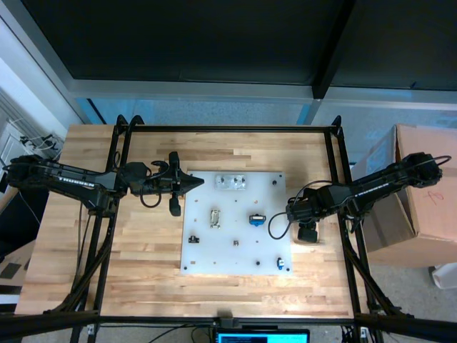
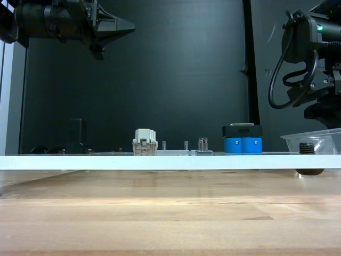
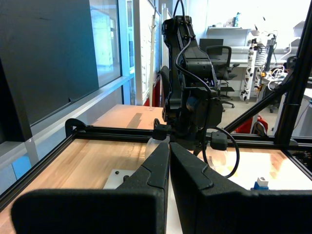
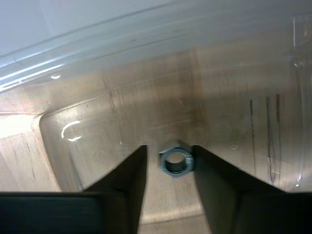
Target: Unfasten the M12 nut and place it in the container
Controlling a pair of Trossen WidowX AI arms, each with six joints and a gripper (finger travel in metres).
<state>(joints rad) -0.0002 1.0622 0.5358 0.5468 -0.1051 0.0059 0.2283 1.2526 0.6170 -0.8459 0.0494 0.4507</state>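
The small silver nut (image 4: 175, 162) lies flat on the floor of the clear container (image 4: 97, 126), off its stud. My right gripper (image 4: 169, 147) is open, with its two fingertips on either side of the nut. In the high view the right gripper (image 1: 307, 232) hangs just past the white board's (image 1: 214, 250) right edge. The black ribbed stud (image 2: 305, 148) stands bare in front of the container (image 2: 319, 140). My left gripper (image 1: 198, 182) is shut and empty, held high over the board's far left edge, also seen in the low view (image 2: 128, 24).
The board carries a white connector (image 2: 144, 143), a silver post (image 2: 203, 144) and a blue block (image 2: 242, 140). A black frame rail (image 1: 335, 164) runs behind the right arm. A cardboard box (image 1: 421, 193) sits off the table's right side.
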